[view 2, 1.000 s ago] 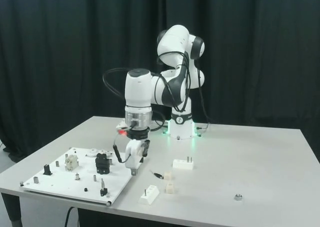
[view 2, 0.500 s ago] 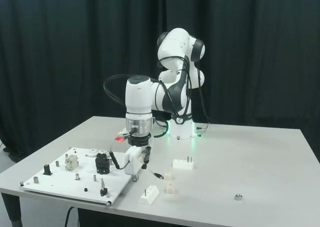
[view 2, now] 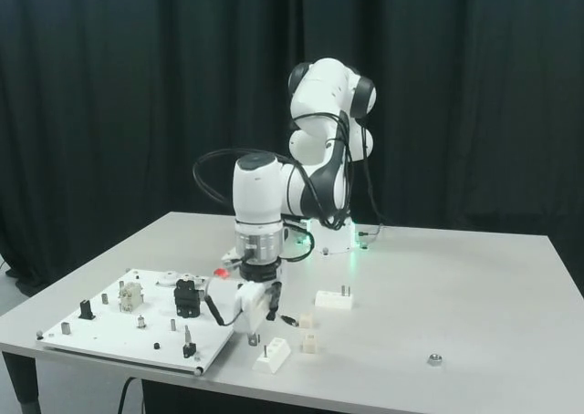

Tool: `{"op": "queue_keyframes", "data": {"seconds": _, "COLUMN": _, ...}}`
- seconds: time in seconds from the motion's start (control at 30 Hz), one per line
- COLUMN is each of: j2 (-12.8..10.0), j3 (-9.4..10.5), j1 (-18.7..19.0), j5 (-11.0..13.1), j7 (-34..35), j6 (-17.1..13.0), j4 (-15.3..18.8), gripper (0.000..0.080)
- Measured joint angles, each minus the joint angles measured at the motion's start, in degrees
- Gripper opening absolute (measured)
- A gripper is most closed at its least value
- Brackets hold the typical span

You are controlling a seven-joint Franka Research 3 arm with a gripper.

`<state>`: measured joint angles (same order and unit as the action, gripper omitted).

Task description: Pick square peg 1.

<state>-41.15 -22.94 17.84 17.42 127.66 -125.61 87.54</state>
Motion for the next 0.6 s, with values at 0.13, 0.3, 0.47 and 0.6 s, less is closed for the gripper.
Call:
{"op": "queue_keyframes", "data": {"seconds": 0.13, "j2": -0.7, "j3": 0.0, "j1": 0.3, "j5": 0.1, "j7": 0.1, "j6": -0.2, "j4": 0.0, "gripper": 0.08}}
{"op": "queue_keyframes", "data": {"seconds": 0.3, "j2": -1.5, "j3": 0.0, "j1": 0.6, "j5": 0.1, "j7": 0.3, "j6": -0.7, "j4": 0.0, "gripper": 0.08}}
{"op": "queue_keyframes", "data": {"seconds": 0.47, "j2": -2.2, "j3": 0.0, "j1": 0.7, "j5": 0.1, "j7": 0.3, "j6": -1.1, "j4": 0.0, "gripper": 0.08}}
{"op": "queue_keyframes", "data": {"seconds": 0.6, "j2": -2.6, "j3": -0.02, "j1": 0.7, "j5": 0.1, "j7": 0.3, "j6": -1.3, "j4": 0.0, "gripper": 0.08}}
